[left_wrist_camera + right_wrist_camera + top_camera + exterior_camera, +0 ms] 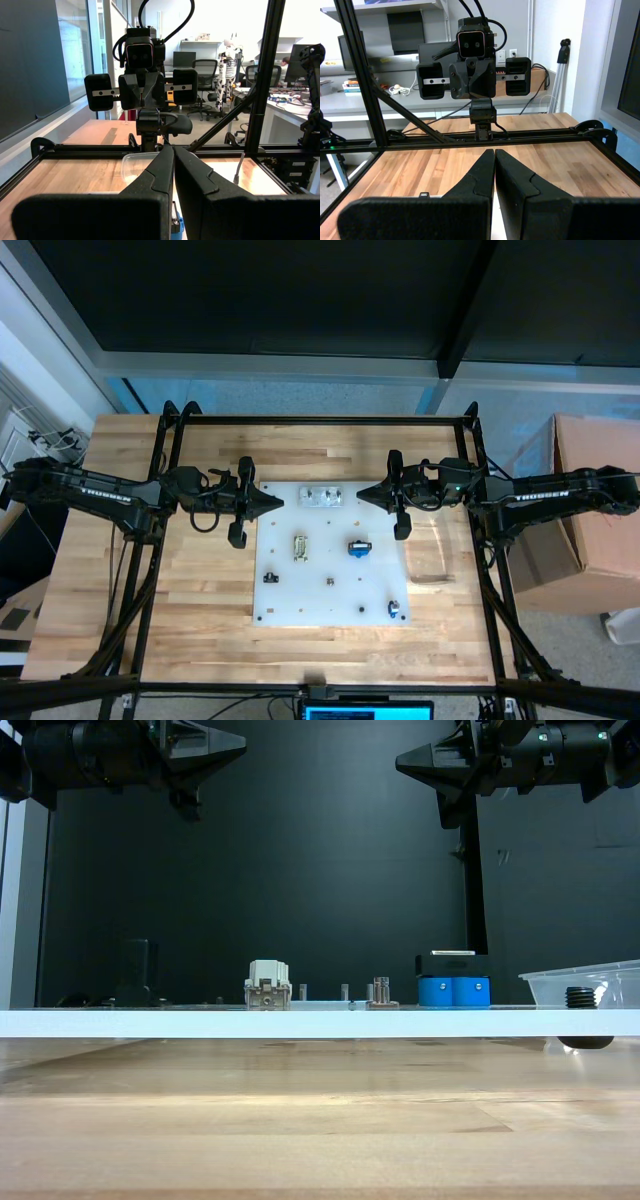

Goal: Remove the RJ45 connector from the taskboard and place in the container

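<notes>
RJ45 connector [359,548]: I am taking it to be the black part sitting in the blue mount [453,991] toward the right edge of the taskboard [300,605], about midway between its far and near edges. The ID is not certain from these views. It is sitting upright in its seat, unheld. The container [440,550], clear plastic, is resting on the tabletop [200,600] just beside the board's right edge.

The right hand [368,492] is hovering high over the board's far right corner, fingers pressed together, gripping nothing. The left hand [268,502] is hovering high at the far left corner, likewise closed and empty.

Step in hand, as I am judging it: approach. The right hand is sitting nearer both connector and container. It is needing to open before descending, come straight down over the connector, and pull along the seat's axis. Any latch may be resisting, so tilting is risking a jam.
</notes>
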